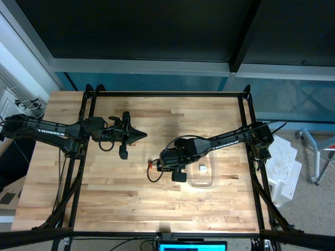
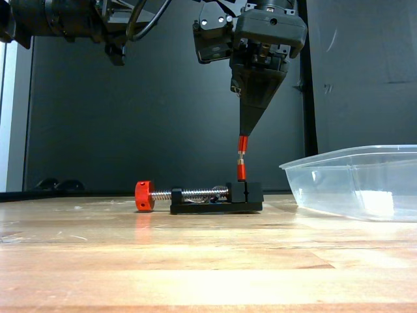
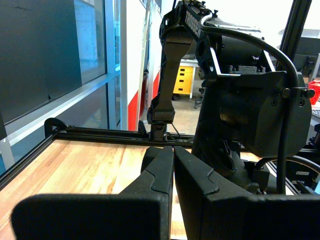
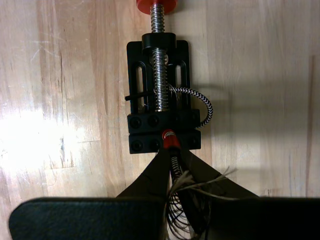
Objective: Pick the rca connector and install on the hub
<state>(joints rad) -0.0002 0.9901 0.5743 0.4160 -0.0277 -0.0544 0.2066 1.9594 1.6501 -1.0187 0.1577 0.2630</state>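
Here the right gripper (image 2: pixel 244 132) pinches the light, stiff, probably slippery plug (image 2: pixel 242 145) by its upper end, upright over the hub (image 2: pixel 215 198); the left gripper (image 1: pixel 141 135), fingers together, hovers well apart.

Left arm (image 1: pixel 49 132), link behind the left tool (image 1: pixel 142 135): white brand lettering "TROSSEN" along the black casing.
Right arm (image 3: pixel 192 22), upper link above the right tool (image 2: pixel 243 130): white lettering "TROSSE…", its end hidden.
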